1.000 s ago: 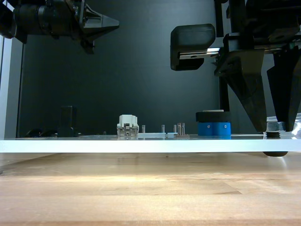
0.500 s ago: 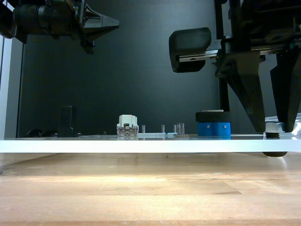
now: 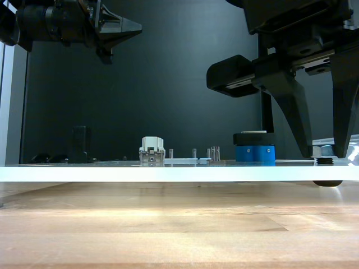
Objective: Pick the M12 nut and place it on its threads and fasten
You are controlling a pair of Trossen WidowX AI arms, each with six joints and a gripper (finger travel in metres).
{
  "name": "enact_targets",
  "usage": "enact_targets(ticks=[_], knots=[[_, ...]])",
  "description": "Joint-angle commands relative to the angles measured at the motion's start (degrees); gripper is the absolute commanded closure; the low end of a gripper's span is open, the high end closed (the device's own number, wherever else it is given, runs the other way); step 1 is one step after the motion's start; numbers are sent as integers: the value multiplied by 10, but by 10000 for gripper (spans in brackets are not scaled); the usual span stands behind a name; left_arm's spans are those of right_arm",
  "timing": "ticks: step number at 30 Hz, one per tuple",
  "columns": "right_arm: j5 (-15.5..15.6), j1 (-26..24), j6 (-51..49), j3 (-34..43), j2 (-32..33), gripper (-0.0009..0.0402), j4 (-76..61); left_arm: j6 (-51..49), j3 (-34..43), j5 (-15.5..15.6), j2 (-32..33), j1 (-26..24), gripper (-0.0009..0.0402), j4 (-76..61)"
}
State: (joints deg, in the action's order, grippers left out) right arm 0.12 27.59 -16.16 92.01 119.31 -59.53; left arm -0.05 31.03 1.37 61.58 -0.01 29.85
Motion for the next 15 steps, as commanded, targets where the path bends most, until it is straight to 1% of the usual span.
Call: enact_targets(ticks=[1,9,15], knots=[[-1,0,43,-1,-2,359,-3,0,0,0,0,0,393,0],[-1,0,176,-6,-7,359,1,0,0,0,0,0,393,0],[-1,0,233,-16,-16,359,8,0,0,0,0,0,393,0]])
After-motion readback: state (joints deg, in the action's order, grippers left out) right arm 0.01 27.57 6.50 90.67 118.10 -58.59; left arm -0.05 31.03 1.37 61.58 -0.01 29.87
